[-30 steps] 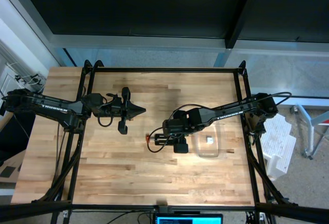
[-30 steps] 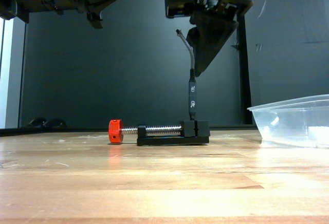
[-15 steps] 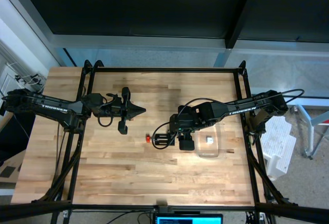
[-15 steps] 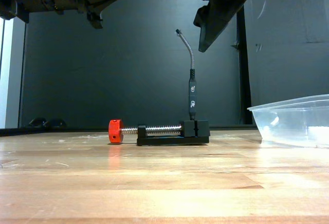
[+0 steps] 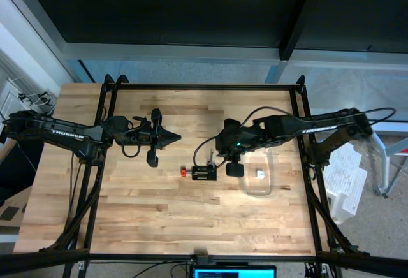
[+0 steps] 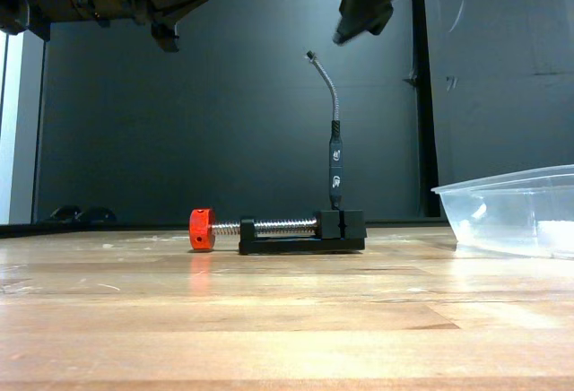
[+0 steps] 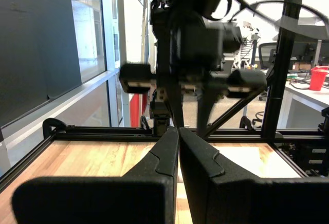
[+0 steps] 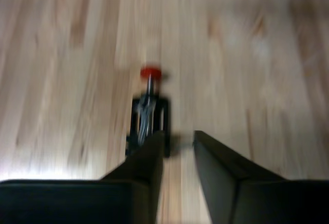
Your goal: Pick the USB-C connector and install on taskboard
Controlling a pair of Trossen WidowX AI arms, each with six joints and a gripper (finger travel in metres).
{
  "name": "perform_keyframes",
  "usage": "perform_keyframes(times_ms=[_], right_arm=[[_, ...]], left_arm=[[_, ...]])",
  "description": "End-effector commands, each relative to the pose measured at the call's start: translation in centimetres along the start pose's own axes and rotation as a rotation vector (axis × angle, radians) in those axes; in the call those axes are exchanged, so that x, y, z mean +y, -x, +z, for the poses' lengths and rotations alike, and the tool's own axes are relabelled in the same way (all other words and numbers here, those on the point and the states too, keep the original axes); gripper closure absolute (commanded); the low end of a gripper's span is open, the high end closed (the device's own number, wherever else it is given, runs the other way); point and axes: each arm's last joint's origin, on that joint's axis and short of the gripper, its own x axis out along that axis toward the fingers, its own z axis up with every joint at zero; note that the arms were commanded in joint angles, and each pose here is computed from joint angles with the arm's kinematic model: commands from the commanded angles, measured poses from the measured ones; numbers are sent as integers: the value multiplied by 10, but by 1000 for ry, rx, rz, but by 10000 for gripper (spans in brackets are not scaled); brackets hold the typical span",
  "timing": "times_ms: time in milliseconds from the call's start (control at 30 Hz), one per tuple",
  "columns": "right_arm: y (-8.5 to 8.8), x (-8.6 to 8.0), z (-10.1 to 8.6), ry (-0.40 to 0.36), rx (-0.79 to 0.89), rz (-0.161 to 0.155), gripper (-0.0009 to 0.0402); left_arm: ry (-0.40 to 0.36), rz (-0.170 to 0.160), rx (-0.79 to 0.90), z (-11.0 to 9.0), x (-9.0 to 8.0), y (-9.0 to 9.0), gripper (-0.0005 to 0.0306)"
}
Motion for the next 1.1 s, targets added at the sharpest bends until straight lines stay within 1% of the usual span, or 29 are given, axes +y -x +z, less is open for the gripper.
perform_keyframes(times_ms=[33, 67, 133, 233, 333, 433, 600, 800, 867, 967, 1033, 1100], right_arm=[[5, -5, -7, -6, -120, -2, 385], [6, -7, -10, -4, -157, -4, 399], [7, -11, -15, -16, -231, -9, 387], [10, -16, -22, -34, -342, -15, 394], [13, -20, -29, -40, -467, -22, 393], [15, -26, -36, -54, -562, -37, 393], [17, -29, -49, -70, -699, -39, 393], [18, -29, -66, -92, -842, -26, 393], [16, -28, -72, -96, -877, 1, 393], [14, -29, -80, -95, -900, 19, 393], [14, -31, -82, -114, -900, 22, 393], [13, -31, -84, -111, -899, 21, 393]], left_arm=[[0, 0, 0, 0, 0, 0, 300], [0, 0, 0, 0, 0, 0, 300], [0, 0, 0, 0, 0, 0, 300], [0, 0, 0, 0, 0, 0, 300], [0, 0, 0, 0, 0, 0, 300], [0, 0, 0, 0, 0, 0, 300], [0, 0, 0, 0, 0, 0, 300], [0, 0, 0, 0, 0, 0, 300], [0, 0, 0, 0, 0, 0, 300], [0, 0, 0, 0, 0, 0, 300], [0, 0, 0, 0, 0, 0, 300], [0, 0, 0, 0, 0, 0, 300]])
